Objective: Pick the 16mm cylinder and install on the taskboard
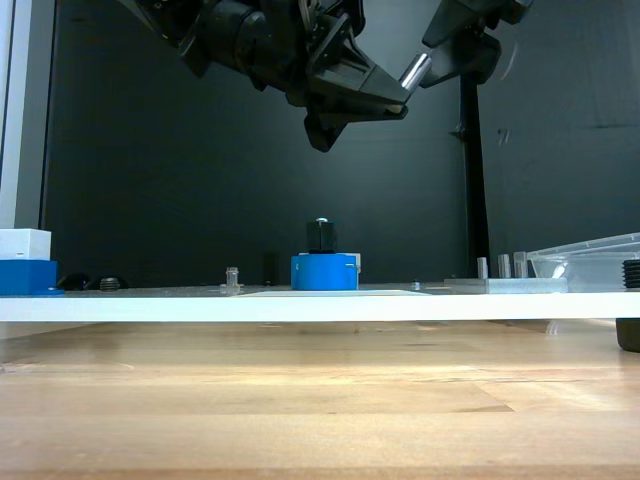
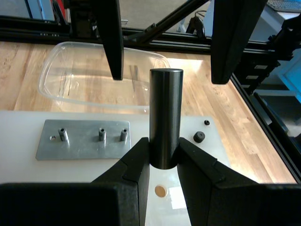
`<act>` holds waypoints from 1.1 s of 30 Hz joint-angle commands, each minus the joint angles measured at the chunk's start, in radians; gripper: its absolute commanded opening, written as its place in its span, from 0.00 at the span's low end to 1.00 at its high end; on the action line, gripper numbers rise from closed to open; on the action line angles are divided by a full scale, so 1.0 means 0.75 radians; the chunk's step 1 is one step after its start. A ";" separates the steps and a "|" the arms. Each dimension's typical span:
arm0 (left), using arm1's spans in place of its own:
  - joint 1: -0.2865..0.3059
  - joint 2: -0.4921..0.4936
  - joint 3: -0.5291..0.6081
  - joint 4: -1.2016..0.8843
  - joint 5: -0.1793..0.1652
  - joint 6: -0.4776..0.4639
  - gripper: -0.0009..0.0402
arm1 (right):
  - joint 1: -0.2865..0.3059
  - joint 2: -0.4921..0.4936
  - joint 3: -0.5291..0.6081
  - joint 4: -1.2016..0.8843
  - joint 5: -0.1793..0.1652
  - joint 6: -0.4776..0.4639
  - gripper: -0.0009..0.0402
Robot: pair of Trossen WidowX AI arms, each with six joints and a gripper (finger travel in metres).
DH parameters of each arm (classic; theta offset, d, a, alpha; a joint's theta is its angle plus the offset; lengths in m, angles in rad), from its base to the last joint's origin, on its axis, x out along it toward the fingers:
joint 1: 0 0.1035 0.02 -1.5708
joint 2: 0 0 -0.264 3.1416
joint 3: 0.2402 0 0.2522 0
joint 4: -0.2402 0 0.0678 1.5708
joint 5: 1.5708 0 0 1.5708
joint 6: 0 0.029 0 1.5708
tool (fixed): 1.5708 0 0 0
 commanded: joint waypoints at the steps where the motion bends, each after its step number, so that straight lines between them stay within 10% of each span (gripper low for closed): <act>1: 0.000 0.000 0.001 -0.002 -0.001 0.000 0.02 | 0.001 0.010 -0.001 0.002 0.001 -0.001 0.53; 33: 0.001 0.000 0.001 -0.002 -0.001 0.013 0.02 | -0.009 0.044 -0.003 0.039 0.002 -0.050 0.06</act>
